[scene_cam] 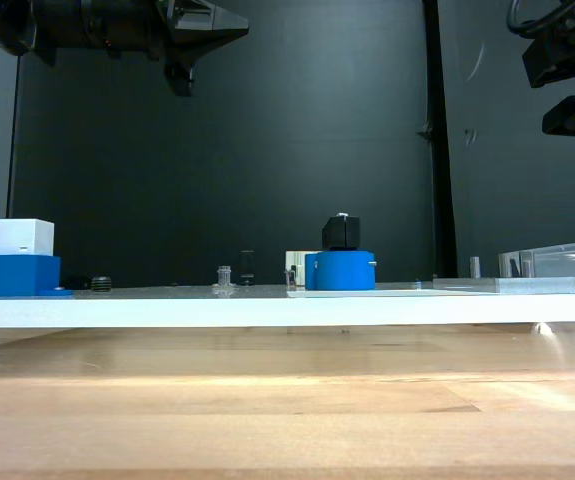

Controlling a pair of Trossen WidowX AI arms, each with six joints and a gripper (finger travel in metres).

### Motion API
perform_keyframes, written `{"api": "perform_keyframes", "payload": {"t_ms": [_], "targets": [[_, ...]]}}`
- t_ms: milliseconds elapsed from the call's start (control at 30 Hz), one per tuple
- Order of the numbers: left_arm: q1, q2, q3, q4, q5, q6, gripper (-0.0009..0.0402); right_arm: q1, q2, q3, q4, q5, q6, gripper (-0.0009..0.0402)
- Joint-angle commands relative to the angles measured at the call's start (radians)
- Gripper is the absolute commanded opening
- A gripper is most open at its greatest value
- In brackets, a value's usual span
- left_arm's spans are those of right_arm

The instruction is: Pick the 16mm cylinder and install on the taskboard

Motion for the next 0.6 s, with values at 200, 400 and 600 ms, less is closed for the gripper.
{"api": "perform_keyframes", "payload": {"t_ms": [200,400,600], "targets": [[0.0,0.0,0.0,0.0,0.0,0.0,0.0,0.005,-0.023,-0.037,-0.004,0.0,0.006,0.0212],[0.0,0.0,0.0,0.0,0.0,0.0,0.0,0.006,-0.023,-0.05,-0.002,0.0,0.006,0.0212],[0.0,0.0,0.0,0.0,0.0,0.0,0.0,0.008,-0.023,-0.05,0.0,0.0,0.005,0.0212]]}}
